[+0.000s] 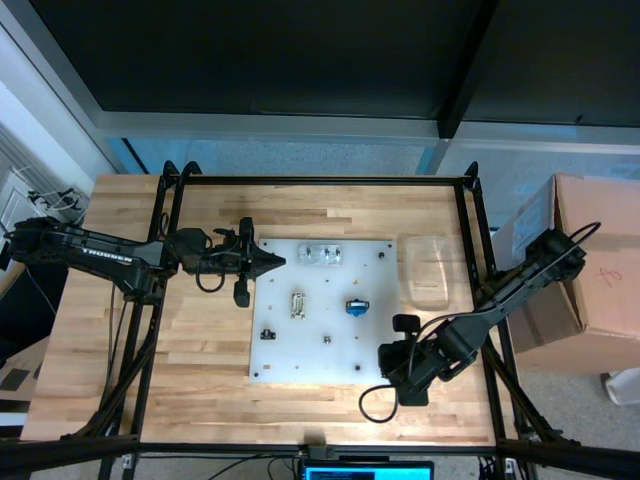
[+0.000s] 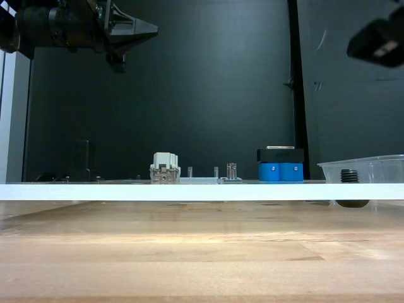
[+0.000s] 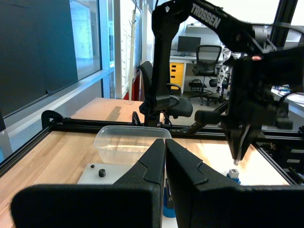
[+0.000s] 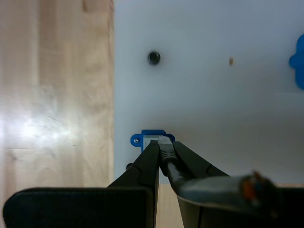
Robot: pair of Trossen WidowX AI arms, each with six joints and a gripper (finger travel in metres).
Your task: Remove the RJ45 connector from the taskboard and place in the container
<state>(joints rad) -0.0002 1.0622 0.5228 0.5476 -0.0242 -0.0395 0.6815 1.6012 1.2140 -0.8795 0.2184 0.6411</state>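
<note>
The right gripper [image 4: 165, 145] clamped the dark-cabled RJ45 connector [image 4: 167, 156] at its blue seat [image 4: 137, 139], seating unclear; the clear plastic container [image 1: 428, 268] awaited. The closed, empty left gripper [image 1: 276, 262] hovered over the white taskboard's [image 1: 300, 352] left edge.

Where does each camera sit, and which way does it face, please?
High: above near edge, looking down on the taskboard; both arms show.
Low: table height, level along the board; left gripper hangs high.
Left wrist: along its shut fingers toward the container and right arm.
Right wrist: straight down; right gripper shut on the RJ45 connector at its blue seat, seating unclear.
Shared: the container, in high, low, left wrist.
</note>
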